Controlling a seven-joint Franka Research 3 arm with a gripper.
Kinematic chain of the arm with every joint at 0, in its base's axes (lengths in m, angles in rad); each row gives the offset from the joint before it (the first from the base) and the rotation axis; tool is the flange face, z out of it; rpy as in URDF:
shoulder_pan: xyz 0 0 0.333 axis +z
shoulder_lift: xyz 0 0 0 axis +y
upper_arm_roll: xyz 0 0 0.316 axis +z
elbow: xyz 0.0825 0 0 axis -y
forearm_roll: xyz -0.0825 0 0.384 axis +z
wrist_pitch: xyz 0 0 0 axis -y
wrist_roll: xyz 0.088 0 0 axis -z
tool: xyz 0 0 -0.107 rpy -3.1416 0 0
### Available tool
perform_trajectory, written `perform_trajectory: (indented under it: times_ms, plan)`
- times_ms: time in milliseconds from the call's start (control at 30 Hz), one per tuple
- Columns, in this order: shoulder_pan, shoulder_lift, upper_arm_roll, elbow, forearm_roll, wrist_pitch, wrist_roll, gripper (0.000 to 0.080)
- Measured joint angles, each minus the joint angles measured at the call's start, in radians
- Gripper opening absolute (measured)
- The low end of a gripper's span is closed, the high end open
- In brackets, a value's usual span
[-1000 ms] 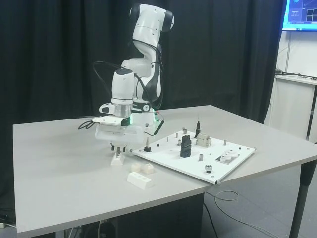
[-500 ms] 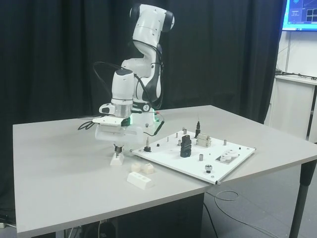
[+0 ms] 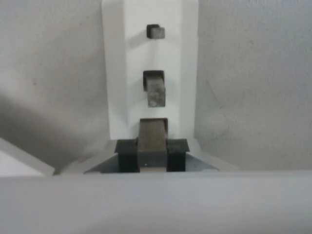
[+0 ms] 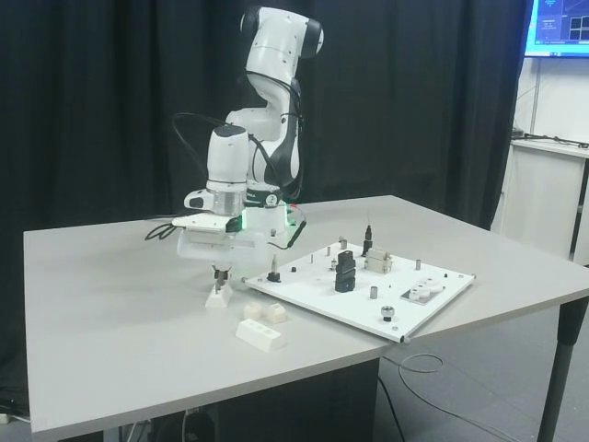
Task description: Pick square peg 3.
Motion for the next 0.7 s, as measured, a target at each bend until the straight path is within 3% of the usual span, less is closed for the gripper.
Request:
perform_trajectory:
  times_ms: [700]
  plan:
    - [-0.002, -0.109, -0.040, 0.011, -0.015, -0.109, -0.054, 0.0114]
